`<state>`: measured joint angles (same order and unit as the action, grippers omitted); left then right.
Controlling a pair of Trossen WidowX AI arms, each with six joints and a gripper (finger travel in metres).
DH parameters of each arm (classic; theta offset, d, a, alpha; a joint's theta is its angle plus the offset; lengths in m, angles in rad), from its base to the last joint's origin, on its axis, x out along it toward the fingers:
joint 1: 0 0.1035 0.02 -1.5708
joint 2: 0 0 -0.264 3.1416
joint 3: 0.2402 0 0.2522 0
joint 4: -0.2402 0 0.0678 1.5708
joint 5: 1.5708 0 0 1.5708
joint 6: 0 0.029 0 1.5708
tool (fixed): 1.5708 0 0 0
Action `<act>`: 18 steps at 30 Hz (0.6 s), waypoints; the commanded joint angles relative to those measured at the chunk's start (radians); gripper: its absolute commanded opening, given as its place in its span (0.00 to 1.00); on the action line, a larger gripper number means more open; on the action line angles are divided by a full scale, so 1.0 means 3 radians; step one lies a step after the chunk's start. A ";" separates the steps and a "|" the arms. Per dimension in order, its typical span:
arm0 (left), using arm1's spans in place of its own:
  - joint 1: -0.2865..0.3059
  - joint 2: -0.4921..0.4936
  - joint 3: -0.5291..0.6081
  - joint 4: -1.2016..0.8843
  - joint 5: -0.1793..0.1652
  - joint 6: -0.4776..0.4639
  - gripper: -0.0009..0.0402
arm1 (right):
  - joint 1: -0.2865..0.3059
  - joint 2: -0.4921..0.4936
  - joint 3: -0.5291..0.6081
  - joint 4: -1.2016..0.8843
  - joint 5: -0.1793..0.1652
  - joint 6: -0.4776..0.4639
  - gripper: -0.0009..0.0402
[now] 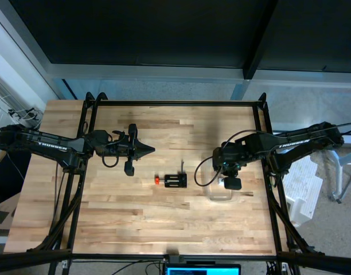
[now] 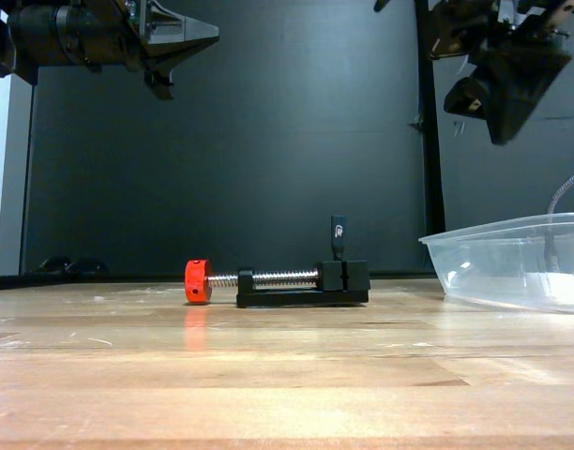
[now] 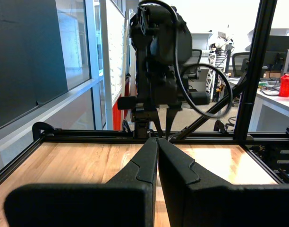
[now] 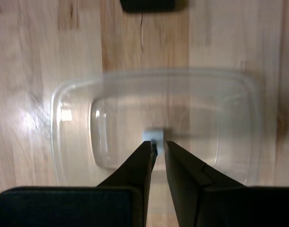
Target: Pick the USB-C connector and install on taskboard
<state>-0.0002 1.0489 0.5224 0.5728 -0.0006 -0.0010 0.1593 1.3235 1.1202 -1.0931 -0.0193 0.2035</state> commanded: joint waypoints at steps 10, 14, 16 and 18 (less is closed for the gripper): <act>0.0000 0.0001 0.0001 0.0001 0.0000 0.0001 0.02 | 0.0153 0.0145 -0.0018 -0.0116 0.0189 0.0023 0.41; 0.0001 0.0001 0.0001 0.0001 0.0000 0.0001 0.02 | 0.0169 0.0145 -0.0039 -0.0141 0.0184 0.0065 0.49; 0.0000 0.0001 0.0001 0.0003 0.0000 0.0001 0.02 | 0.0191 0.0145 -0.0067 -0.0139 0.0187 0.0071 0.52; 0.0001 0.0001 0.0001 0.0001 0.0000 0.0001 0.02 | 0.0205 0.0145 -0.0113 -0.0122 0.0183 0.0081 0.54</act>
